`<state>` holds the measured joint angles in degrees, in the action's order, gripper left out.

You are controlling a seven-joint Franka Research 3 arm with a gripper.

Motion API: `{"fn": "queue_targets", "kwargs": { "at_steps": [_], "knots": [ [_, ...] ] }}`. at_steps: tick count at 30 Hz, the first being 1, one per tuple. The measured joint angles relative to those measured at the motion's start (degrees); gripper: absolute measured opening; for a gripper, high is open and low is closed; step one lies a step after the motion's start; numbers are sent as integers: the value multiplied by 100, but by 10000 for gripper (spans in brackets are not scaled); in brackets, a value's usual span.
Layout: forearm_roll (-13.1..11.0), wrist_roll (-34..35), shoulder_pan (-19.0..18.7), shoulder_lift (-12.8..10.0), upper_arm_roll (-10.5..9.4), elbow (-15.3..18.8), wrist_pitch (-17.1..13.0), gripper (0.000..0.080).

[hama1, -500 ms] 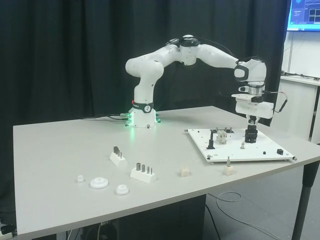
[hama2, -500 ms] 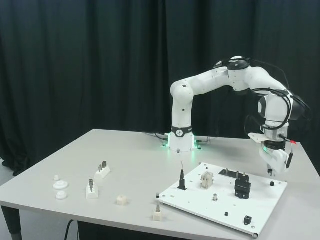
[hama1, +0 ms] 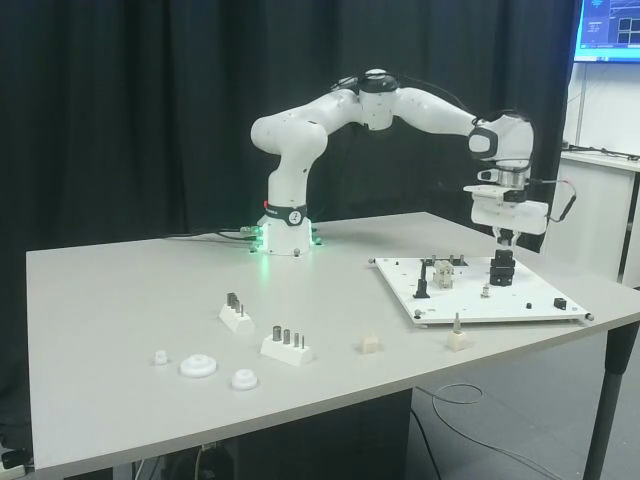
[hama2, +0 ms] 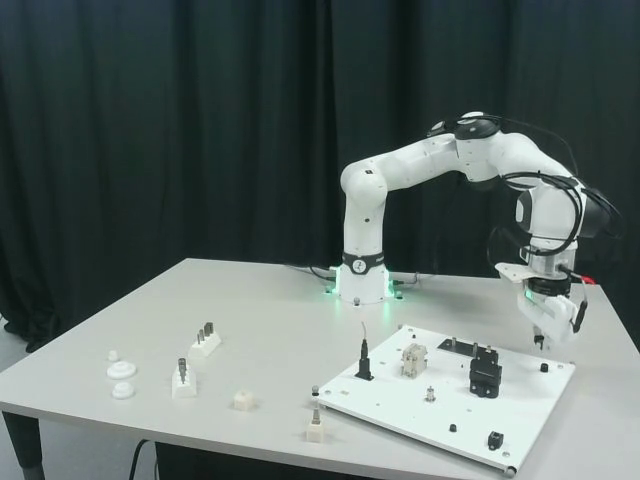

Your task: Insert bolt 4.

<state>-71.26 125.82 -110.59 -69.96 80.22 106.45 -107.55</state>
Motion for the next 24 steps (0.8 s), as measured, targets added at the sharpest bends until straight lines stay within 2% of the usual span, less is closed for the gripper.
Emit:
{"fn": "queue_targets", "kwargs": {
  "at_steps": [24],
  "knots": [
    [238,-260,-23,0,314,-108,211,225]
  ]
}}
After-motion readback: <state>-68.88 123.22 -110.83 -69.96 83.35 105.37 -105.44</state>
